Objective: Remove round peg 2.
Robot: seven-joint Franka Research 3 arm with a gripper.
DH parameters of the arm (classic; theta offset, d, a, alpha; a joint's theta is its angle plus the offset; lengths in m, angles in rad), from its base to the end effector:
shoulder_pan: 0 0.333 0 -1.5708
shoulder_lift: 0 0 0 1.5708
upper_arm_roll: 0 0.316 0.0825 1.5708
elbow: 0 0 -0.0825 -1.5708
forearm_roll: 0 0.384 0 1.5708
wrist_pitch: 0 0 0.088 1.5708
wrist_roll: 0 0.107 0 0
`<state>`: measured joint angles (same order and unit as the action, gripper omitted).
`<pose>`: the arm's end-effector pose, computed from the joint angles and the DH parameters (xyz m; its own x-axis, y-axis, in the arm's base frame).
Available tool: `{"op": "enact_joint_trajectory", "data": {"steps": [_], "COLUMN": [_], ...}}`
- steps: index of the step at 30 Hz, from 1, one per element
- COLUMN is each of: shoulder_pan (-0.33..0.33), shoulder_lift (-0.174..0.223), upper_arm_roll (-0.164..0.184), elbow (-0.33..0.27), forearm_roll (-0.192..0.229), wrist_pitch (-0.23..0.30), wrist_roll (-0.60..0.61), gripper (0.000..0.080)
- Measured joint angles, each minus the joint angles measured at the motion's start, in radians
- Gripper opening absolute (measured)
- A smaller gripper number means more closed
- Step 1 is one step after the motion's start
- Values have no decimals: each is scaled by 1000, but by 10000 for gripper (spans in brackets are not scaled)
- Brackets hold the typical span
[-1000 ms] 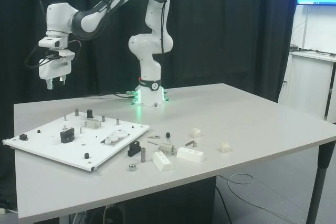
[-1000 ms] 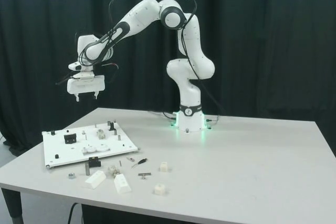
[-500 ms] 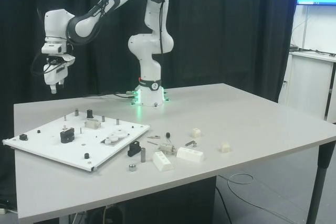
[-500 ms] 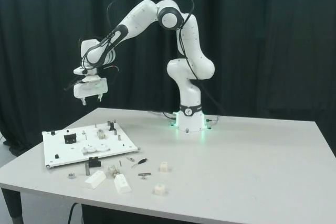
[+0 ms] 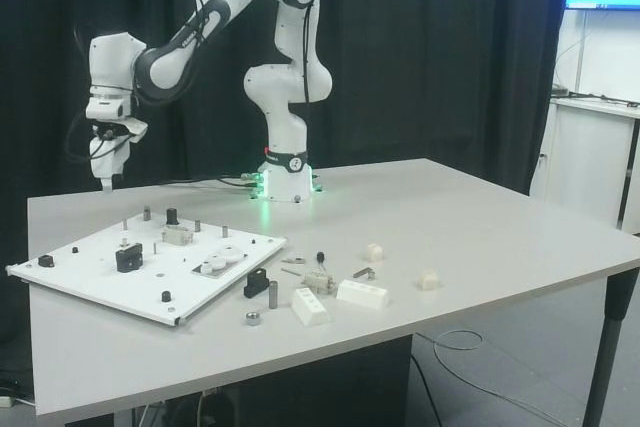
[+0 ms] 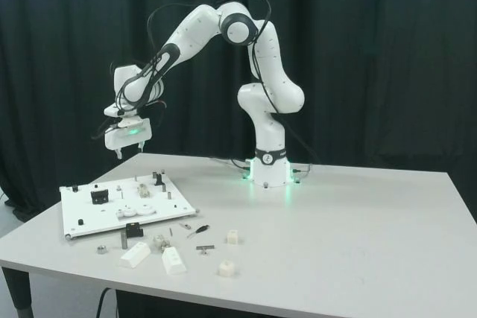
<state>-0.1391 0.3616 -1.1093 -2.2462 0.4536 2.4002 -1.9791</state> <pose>0.1749 -0.5091 0.2928 0.9110 0.4118 -0.0244 0.4124 -0.9103 0.0364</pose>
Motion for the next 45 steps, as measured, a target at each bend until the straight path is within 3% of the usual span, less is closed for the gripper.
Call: {"op": "enact_joint_trajectory", "data": {"steps": [6, 15, 29, 45], "shoulder_pan": [-37, -80, -132, -174], "shoulder_lift": [41, 87, 90, 91], "upper_arm_roll": [51, 96, 131, 187], "elbow": [5, 12, 13, 11], "forearm_roll": [4, 41, 147, 171], "wrist_pitch": [20, 28, 25, 9], "wrist_roll": [0, 0, -106, -174], "gripper": [800, 800, 800, 800]}}
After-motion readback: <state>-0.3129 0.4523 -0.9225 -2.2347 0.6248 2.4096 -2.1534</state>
